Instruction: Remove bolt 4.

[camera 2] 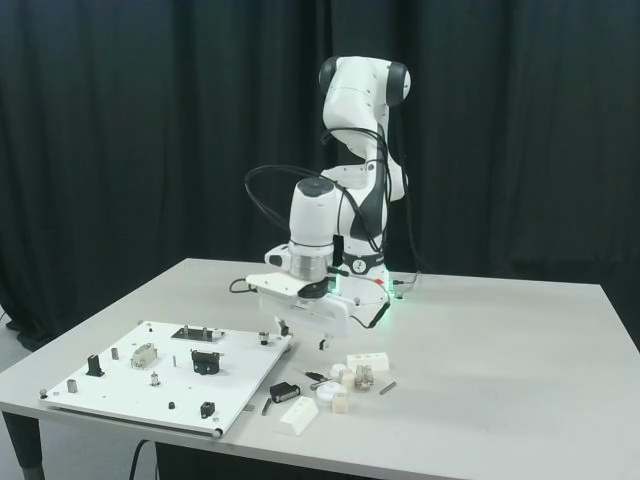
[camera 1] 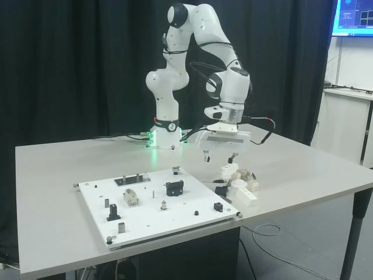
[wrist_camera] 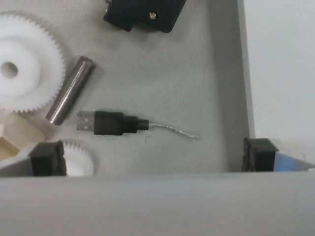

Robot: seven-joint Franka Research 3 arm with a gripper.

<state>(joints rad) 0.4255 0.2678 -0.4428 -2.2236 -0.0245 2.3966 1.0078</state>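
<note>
Hovering above the grey table, the gripper is seen spread wide and empty, its 2 black fingertips set well apart in the wrist view. Below it, on the table, a short USB plug with a cut lead is shown, beside a metal pin and a large white gear; a smaller white gear is partly hidden behind 1 fingertip. In the room views the gripper is held over the heap of loose parts just beside the white assembly board, not over the board itself. Several small fasteners and fixtures are seen standing on the board, but which of them is bolt 4 cannot be told, as no labels can be read. Nothing is gripped and no bolt is seen lying off the board, so the removal is judged not yet begun: the approach to the board, the grasp and the extraction are all left.
</note>
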